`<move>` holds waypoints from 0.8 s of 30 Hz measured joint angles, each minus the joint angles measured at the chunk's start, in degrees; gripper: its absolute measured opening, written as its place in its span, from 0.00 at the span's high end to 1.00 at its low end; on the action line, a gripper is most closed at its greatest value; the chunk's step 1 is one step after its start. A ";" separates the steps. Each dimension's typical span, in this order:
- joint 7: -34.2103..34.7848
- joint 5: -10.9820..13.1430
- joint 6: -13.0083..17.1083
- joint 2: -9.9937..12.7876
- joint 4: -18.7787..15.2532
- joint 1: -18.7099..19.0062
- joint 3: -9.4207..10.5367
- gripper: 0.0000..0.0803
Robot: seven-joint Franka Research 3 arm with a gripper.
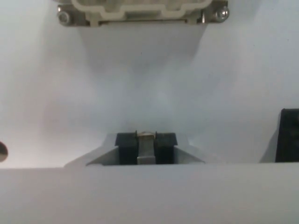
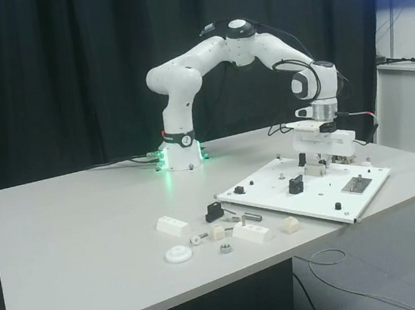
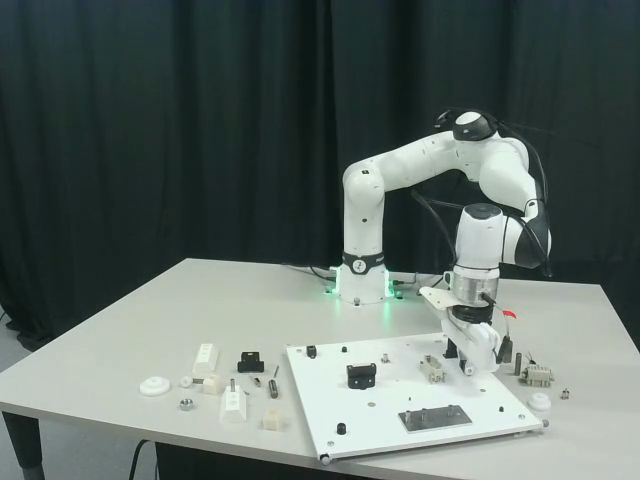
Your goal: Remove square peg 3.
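The gripper [image 1: 146, 151] is pinching the square peg [image 1: 145, 150] between its two black fingers [image 1: 125, 147], just above the white board [image 3: 400, 400]. In the second room view the gripper [image 3: 468, 352] is hanging over the board's far right part, with the peg too small to make out there. A pale connector block [image 1: 140, 10] is sitting on the board ahead of the fingers. A black block [image 3: 361, 375] is standing near the board's middle. Loose parts are lying on the grey table [image 2: 71, 226] beside the board.
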 joint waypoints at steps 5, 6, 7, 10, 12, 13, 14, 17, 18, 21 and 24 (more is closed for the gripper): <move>-0.11 -0.04 -0.09 -0.02 0.00 0.00 -0.04 0.90; -0.11 -0.05 -0.11 -0.02 0.00 0.00 -0.05 0.90; -0.11 -0.05 -0.13 -0.02 0.00 0.00 -0.05 0.90; -0.11 -0.06 -0.19 -0.02 0.00 0.00 -0.08 0.90; -0.12 -0.07 -0.24 -0.02 0.00 0.00 -0.11 0.90; -0.12 -0.07 -0.27 -0.02 0.00 0.00 -0.13 0.90; -0.12 -0.07 -0.29 -0.02 0.00 0.00 -0.15 0.90; -0.23 -0.09 -0.34 -0.03 0.00 0.00 -0.18 0.90; -0.36 -0.10 -0.35 -0.03 0.00 0.00 -0.19 0.90; -0.93 -0.17 -0.42 -0.04 0.00 0.05 -0.31 0.90; -1.28 -0.42 -0.82 -0.09 0.01 0.16 -0.69 0.90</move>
